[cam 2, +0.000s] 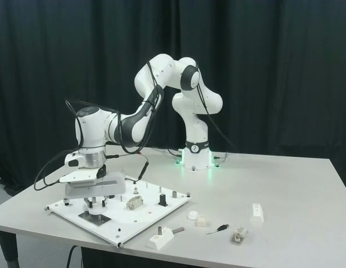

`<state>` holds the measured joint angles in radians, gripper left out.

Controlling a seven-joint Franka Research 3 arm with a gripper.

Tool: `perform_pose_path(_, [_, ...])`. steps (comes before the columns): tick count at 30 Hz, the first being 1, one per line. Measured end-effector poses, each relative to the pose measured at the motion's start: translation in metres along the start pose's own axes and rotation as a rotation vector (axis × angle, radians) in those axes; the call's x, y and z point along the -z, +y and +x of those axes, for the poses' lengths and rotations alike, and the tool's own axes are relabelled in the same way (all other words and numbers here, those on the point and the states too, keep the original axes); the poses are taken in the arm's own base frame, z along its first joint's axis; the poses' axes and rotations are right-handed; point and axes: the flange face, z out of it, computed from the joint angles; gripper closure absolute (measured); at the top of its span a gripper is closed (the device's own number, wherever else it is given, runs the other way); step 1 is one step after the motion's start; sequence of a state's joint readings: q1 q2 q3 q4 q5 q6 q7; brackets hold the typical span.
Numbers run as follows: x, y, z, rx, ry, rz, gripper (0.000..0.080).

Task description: Place large gear.

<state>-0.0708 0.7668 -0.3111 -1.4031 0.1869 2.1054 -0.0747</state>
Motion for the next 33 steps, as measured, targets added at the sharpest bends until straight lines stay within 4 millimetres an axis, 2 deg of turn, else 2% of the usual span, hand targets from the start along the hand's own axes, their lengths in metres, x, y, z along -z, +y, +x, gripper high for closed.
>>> perform_pose_path(33, [0.0060,-0.0007,0.0017,0.002,-0.004,0.001,0.0475])
